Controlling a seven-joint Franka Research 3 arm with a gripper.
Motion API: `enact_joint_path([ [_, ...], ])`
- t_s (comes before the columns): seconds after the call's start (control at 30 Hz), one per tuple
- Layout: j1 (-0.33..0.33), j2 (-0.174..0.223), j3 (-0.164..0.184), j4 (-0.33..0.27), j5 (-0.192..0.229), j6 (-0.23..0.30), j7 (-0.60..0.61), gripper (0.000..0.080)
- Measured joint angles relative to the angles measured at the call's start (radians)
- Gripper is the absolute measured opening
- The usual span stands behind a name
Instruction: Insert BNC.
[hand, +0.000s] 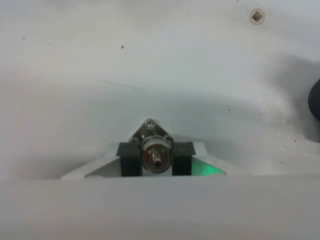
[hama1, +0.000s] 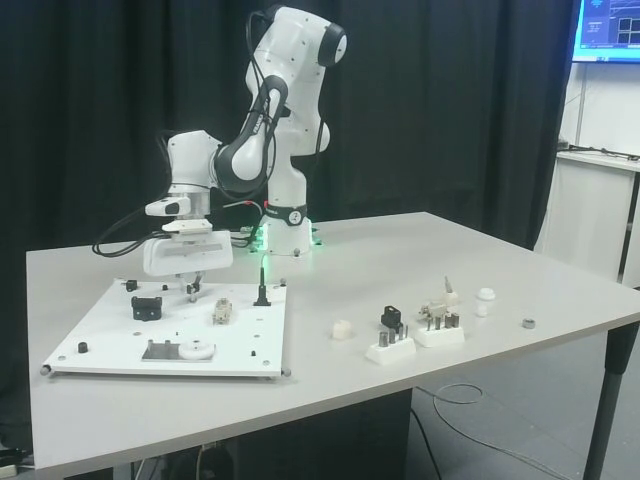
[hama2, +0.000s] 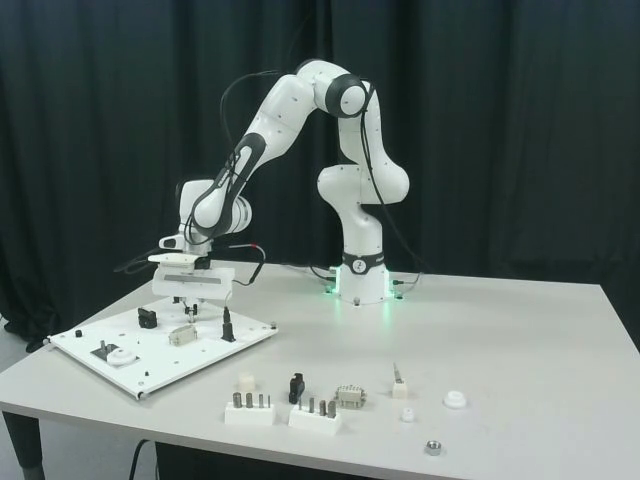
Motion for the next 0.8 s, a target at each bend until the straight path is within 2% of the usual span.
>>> enact_joint_path([
  [0.8,0.000,0.005,0.001,0.001,0.000,-0.002,-0.010,0.0124],
])
